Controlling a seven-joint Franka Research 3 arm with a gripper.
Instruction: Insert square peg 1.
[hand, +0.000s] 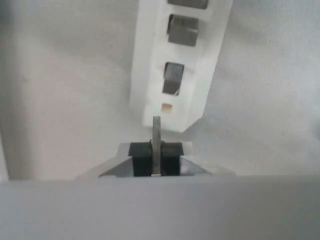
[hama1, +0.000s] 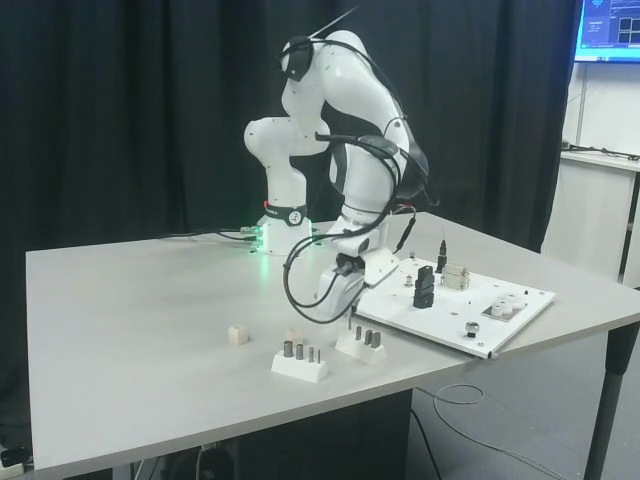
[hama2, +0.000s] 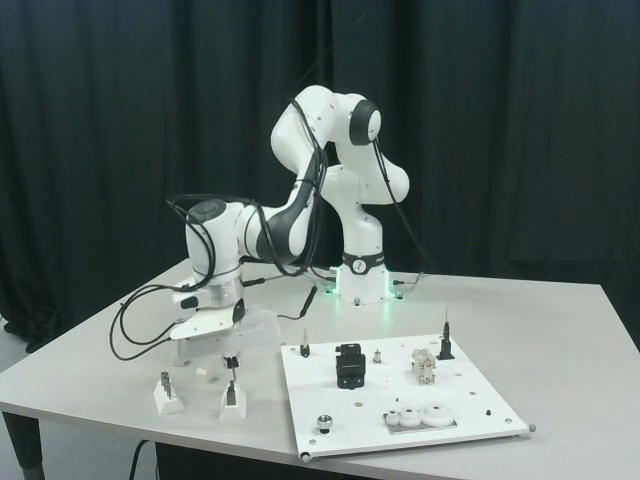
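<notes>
Gripper (hand: 156, 160) closed on thin peg (hand: 156, 137), low centre of wrist view. Just beyond, white holder (hand: 175, 75): small empty square hole (hand: 167, 107), then larger pegs. Judgement: centre peg over hole, keep vertical, descend slowly.

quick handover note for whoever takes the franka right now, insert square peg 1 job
Gripper: fingers shut on the thin square peg, held upright.
Where: the arm is low over the white peg holder near the front of the grey table; a second holder stands beside it. The holder under the wrist has two pegs in its slots, and the small end hole looks empty.
Done: peg is in the grip.
Left: line the peg up with its hole, push it in, release, retract.
</notes>
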